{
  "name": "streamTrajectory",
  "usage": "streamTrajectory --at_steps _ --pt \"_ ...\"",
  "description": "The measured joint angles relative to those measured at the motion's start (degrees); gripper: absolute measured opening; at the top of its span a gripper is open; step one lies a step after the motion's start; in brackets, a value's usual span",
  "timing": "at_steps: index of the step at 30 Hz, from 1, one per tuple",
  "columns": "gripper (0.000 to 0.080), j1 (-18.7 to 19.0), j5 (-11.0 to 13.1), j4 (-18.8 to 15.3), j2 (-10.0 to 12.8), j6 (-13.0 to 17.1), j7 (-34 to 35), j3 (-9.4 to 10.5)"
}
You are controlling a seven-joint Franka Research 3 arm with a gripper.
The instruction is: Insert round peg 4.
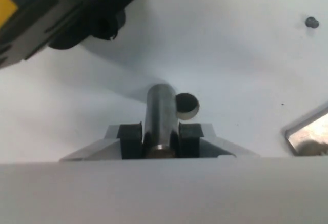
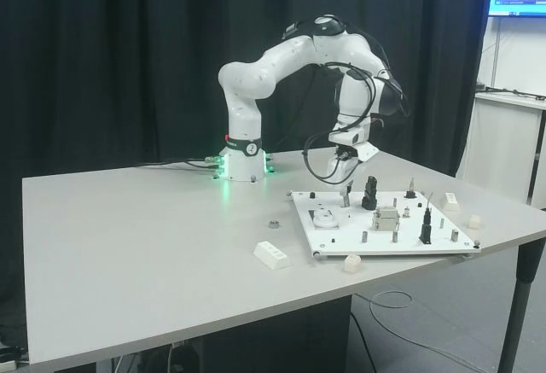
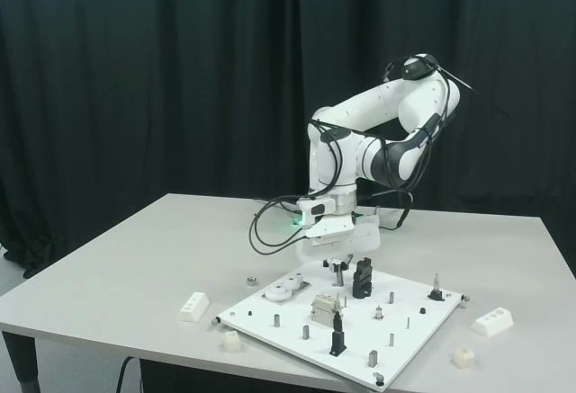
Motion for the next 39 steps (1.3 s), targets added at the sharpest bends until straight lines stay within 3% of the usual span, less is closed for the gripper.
streamTrajectory --at_steps 39 --pt "0.0147 1.8 -2.0 0.0 -2.3 1.2 5.1 0.09"
